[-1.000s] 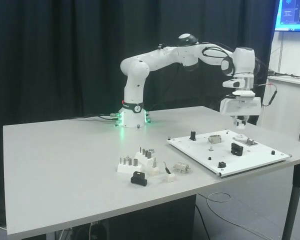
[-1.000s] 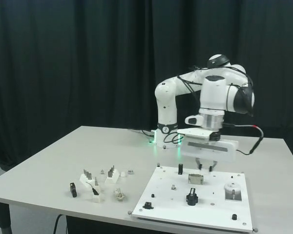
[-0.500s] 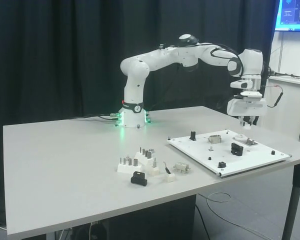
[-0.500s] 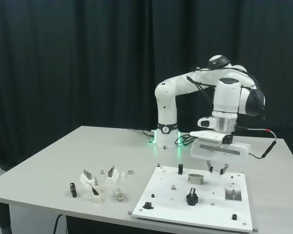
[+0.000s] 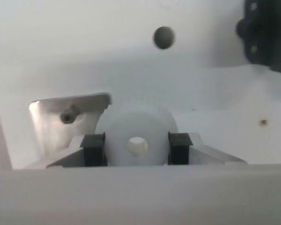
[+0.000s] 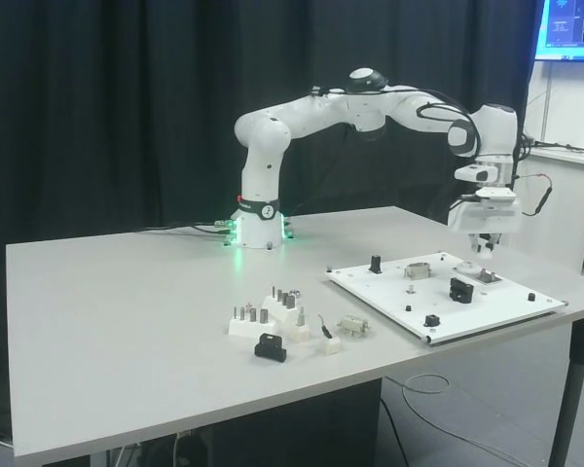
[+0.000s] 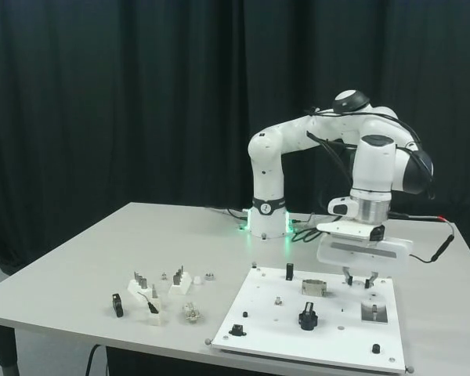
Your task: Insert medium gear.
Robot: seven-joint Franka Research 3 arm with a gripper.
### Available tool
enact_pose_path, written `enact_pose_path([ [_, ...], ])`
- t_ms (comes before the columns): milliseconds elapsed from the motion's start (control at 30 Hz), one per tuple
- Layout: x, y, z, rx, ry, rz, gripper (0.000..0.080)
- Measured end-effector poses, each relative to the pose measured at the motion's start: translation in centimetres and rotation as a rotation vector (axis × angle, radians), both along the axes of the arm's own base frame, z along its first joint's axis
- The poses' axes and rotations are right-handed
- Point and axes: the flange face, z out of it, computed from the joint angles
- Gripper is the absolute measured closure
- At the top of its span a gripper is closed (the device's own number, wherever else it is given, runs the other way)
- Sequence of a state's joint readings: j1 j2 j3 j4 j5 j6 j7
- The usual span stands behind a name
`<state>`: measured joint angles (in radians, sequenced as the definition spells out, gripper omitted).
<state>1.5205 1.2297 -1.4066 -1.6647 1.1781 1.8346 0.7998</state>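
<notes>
The medium gear (image 5: 138,136) is a white toothed disc with a centre hole. It lies on a grey metal plate (image 5: 68,122) at the far right of the white board (image 7: 329,337). My gripper (image 5: 136,149) hangs just above it, open, with one black fingertip on each side of the gear. In the second room view the gripper (image 7: 361,280) is over the gear (image 7: 373,298) with a small gap below the fingertips. From the first room view the gripper (image 6: 483,245) is above the board's far corner.
The board (image 6: 487,306) also carries a black knob part (image 7: 306,318), a grey metal fixture (image 7: 313,287), a black post (image 7: 289,271) and small pegs. White holders with small parts (image 7: 153,291) and a black block (image 7: 117,305) lie on the grey table (image 7: 102,258) to the left.
The arm has swung across the board from over the metal fixture to above the gear, and the gripper has come down closer to it. Its fingers stay open.
</notes>
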Motion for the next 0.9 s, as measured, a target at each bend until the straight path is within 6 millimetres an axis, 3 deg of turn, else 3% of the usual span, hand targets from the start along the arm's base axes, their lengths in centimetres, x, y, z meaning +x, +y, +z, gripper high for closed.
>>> enact_pose_path([
  [300, -0.3, 1.3, -0.6, 0.004, 0.009, 0.024, 0.0522],
  [900, -0.6, 1.9, -1.8, 0.039, 0.028, -0.002, 0.0522],
])
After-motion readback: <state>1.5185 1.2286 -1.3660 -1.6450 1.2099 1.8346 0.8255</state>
